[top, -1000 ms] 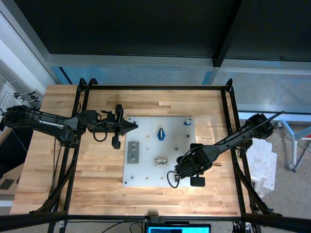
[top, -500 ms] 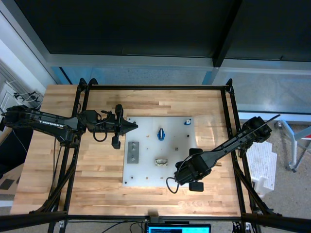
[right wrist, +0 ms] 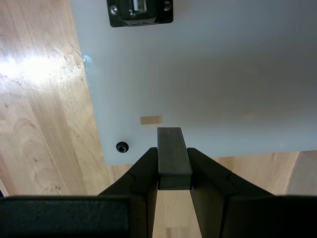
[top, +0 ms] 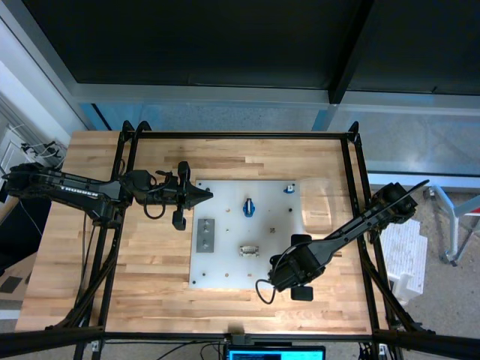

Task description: Pick the 16mm bar and install on taskboard

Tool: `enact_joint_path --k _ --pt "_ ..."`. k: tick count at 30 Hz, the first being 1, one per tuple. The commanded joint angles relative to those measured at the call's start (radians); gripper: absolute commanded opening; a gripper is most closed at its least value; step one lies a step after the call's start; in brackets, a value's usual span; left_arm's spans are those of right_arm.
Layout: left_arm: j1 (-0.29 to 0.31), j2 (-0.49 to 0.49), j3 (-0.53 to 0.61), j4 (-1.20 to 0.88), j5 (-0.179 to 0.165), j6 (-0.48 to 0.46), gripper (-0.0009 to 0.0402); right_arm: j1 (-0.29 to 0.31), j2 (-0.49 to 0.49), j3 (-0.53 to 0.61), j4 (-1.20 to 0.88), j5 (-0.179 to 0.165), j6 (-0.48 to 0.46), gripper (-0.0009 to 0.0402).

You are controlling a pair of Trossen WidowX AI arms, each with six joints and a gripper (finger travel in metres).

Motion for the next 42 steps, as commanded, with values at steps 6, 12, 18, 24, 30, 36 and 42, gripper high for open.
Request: enact_joint_path --k 6,12,18,24,30,36,42 --pt "0.0 0.0 0.0 0.0 0.0 0.0 0.0 0.008 0.005 0.002 0.007 0.001 0.0 0.0" --pt "0.0 0.0 0.0 0.0 0.0 0.0 0.0 0.013 0.005 0.002 0.014 0.001 0.006 0.0" --pt "0.0 0.0 0.0 0.0 0.0 0.0 0.0 0.017 0.005 0.003 0.016 0.001 0.018 0.0" --pt "0.0 0.0 0.0 0.0 0.0 0.0 0.0 0.024 0.005 0.003 0.018 0.001 0.02 0.0" --pt "0.0 0.0 0.0 0.0 0.0 0.0 0.0 0.027 0.031 0.018 0.018 0.0 0.016 0.0" --pt "0.0 0.0 0.0 0.0 0.0 0.0 0.0 0.027 0.036 0.019 0.015 0.001 0.006 0.0" --pt "0.0 0.0 0.0 0.0 0.0 0.0 0.0 0.027 0.039 0.016 0.015 0.002 -0.007 0.0"
